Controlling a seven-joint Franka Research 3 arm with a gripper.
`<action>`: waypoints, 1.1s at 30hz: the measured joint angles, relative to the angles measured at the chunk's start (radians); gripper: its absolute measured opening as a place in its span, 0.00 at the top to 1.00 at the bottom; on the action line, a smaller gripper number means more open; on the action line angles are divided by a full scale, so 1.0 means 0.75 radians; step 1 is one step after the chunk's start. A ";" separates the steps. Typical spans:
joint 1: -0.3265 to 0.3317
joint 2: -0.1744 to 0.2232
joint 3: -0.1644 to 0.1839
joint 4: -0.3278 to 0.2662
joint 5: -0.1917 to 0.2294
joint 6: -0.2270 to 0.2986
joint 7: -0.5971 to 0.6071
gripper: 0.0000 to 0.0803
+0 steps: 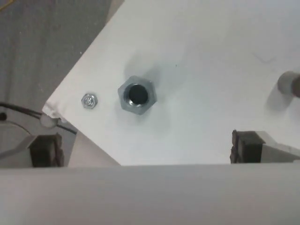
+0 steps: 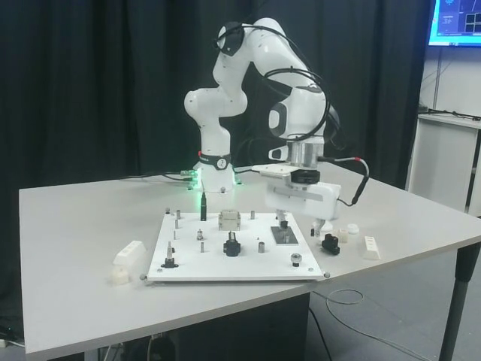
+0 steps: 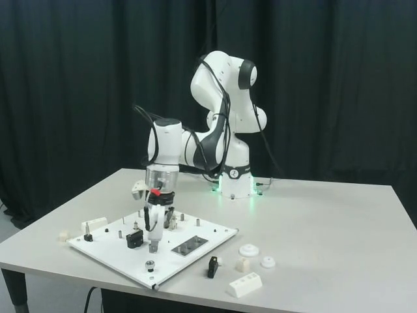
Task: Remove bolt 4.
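Observation:
A grey hex-headed bolt (image 1: pixel 137 95) with a black hollow in its top stands upright in the white board (image 1: pixel 211 56), close to a corner that carries a small screw (image 1: pixel 89 101). The first room view shows the same bolt (image 2: pixel 297 259) near the board's front right corner, and the second room view shows this bolt (image 3: pixel 150 265) by the near edge. My gripper (image 1: pixel 145 149) is open, its black fingertips (image 1: pixel 246 146) wide apart with nothing between them. It hangs just above the board (image 2: pixel 225 271), a short way from the bolt, and my gripper (image 2: pixel 282 220) is over a grey plate (image 2: pixel 284 237).
A grey peg (image 1: pixel 288 83) stands on the board nearby. Several other pegs and a black post (image 2: pixel 203 204) rise from the board. Off the board lie white blocks (image 2: pixel 128 259), a white block (image 2: pixel 370 247), a black part (image 2: pixel 329 242) and white gears (image 3: pixel 249 250).

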 joint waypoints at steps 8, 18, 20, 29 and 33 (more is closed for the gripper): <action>-0.002 0.077 -0.002 0.067 -0.001 0.002 0.036 0.00; -0.013 0.158 -0.001 0.136 -0.025 -0.018 -0.009 0.00; -0.016 0.165 0.001 0.144 -0.025 -0.026 -0.022 0.00; -0.040 0.183 0.017 0.171 -0.023 -0.068 -0.055 0.00; -0.059 0.184 0.033 0.174 -0.022 -0.071 -0.070 0.00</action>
